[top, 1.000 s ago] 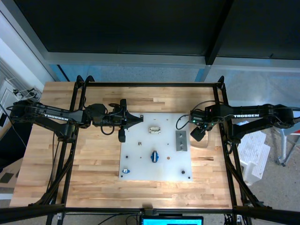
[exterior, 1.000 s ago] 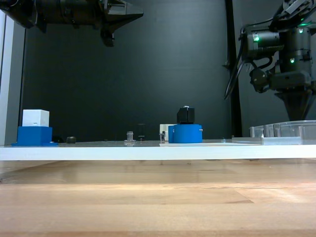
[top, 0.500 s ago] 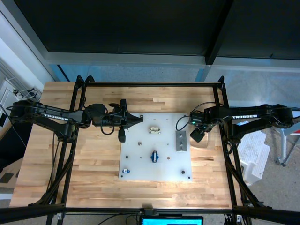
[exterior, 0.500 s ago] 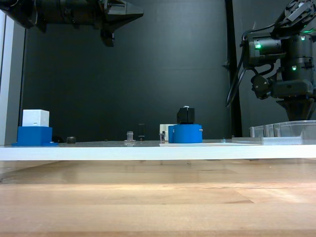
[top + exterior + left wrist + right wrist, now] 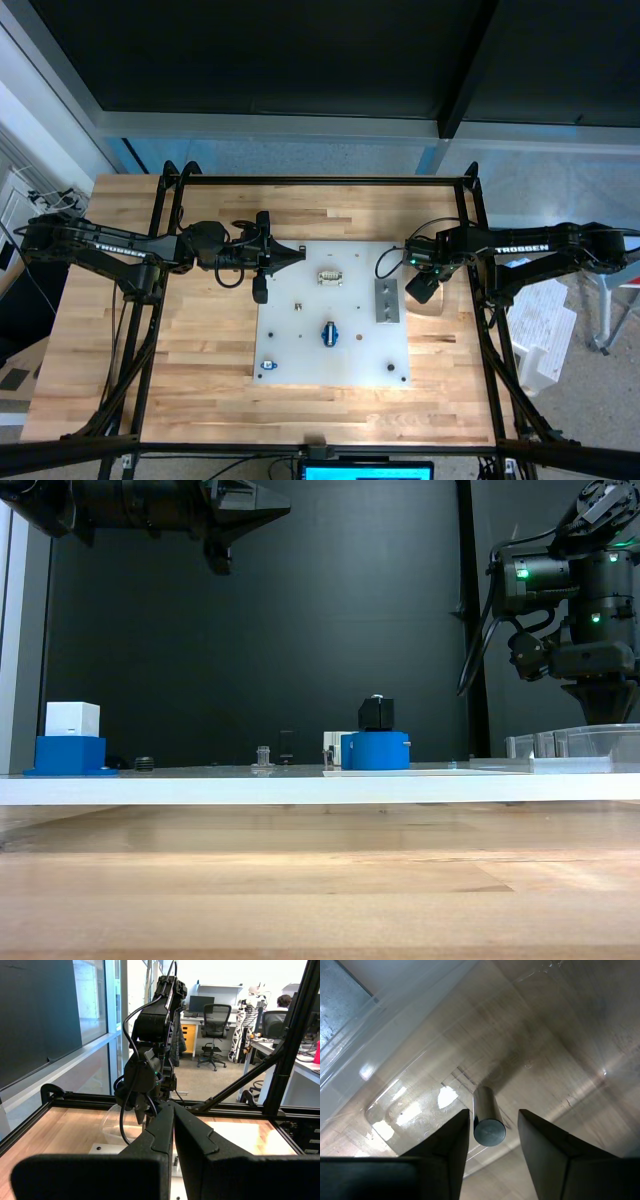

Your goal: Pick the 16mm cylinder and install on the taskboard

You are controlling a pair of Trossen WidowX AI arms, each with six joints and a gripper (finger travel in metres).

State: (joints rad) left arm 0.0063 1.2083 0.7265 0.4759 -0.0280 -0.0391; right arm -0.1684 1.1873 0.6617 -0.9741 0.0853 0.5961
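Observation:
The 16mm cylinder (image 5: 488, 1116) is a short grey metal rod inside a clear plastic tray (image 5: 395, 1110). My right gripper (image 5: 492, 1114) is open, with one finger on each side of the cylinder and small gaps between them. In the high view the right gripper (image 5: 425, 287) points down just right of the taskboard (image 5: 300, 345), a white square plate. In the low view it dips behind the tray (image 5: 570, 742). My left gripper (image 5: 298, 252) is shut and empty, hovering high over the board's far left corner; its fingers (image 5: 172, 1120) are pressed together.
The board carries a grey metal block (image 5: 386, 300), a blue fitting (image 5: 329, 334), a small white connector (image 5: 329, 276) and a blue-and-white block (image 5: 70, 742). A black frame (image 5: 320, 181) surrounds the wooden table. Papers (image 5: 540, 330) lie off the right edge.
The right gripper has come down a little toward the clear tray, mostly in the first half second. The left arm has stayed where it was.

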